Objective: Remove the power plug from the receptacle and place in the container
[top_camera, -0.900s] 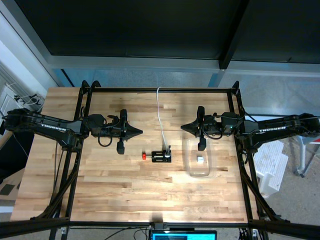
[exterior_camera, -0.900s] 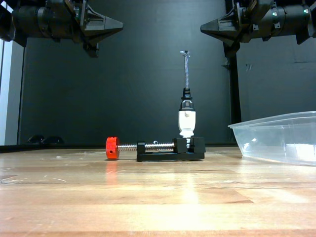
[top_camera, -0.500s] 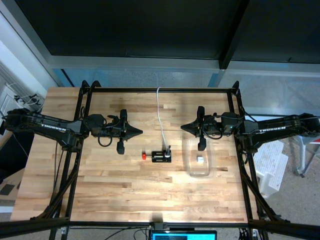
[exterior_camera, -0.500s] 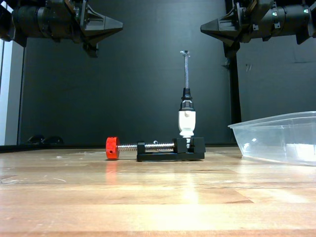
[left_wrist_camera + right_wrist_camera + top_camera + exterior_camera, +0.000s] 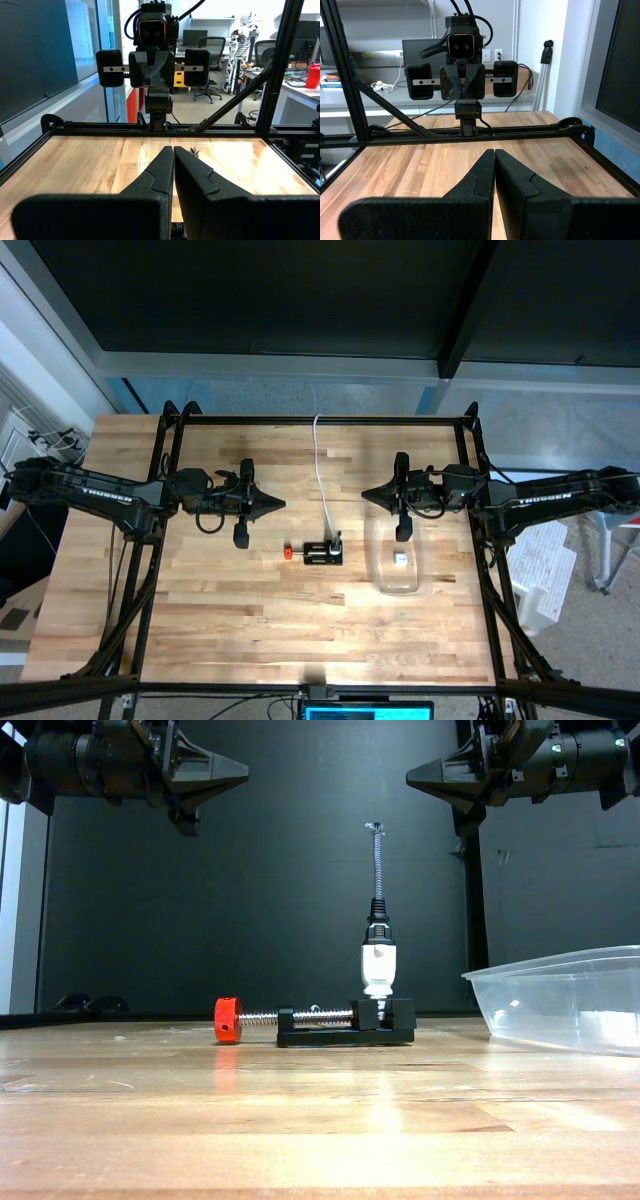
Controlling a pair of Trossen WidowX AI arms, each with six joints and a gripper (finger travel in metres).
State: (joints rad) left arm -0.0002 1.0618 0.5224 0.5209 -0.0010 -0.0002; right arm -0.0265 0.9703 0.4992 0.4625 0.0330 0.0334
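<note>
- Fingers pressed together, the left gripper (image 5: 274, 504) and right gripper (image 5: 371, 496) hang high over the table's (image 5: 200, 590) middle, flanking the plug (image 5: 377, 932);
- a skewed pull could tip the vise (image 5: 345, 1022), dragging the socket (image 5: 377, 965) along.

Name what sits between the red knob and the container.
Low view: the black vise holding the receptacle with the power plug upright, then only tabletop. Left gripper and right gripper hover high, both shut.
</note>
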